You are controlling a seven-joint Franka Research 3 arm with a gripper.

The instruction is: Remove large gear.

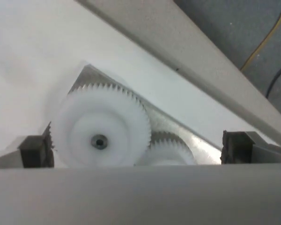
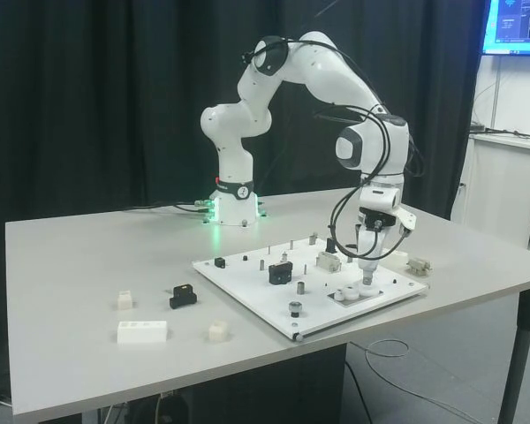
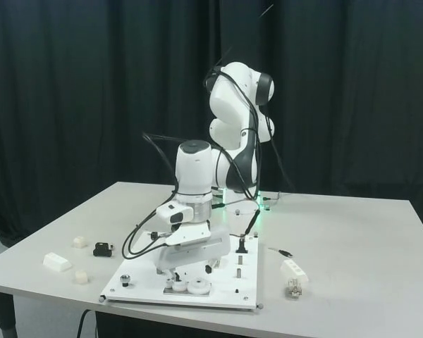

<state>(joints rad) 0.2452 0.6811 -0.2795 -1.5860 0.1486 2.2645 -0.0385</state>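
Large gear (image 1: 100, 133) sits on its grey plate (image 1: 178, 129), lower left of my wrist view, meshed with a small gear (image 1: 168, 151). My gripper (image 1: 131, 150) hangs released, straddling both. I judge this the approach; next I'd centre, descend, clamp.

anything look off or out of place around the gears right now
Nothing stands out. The large gear sits flat on its grey plate, teeth meshed with the smaller gear, and the gripper is open with one finger on each side.
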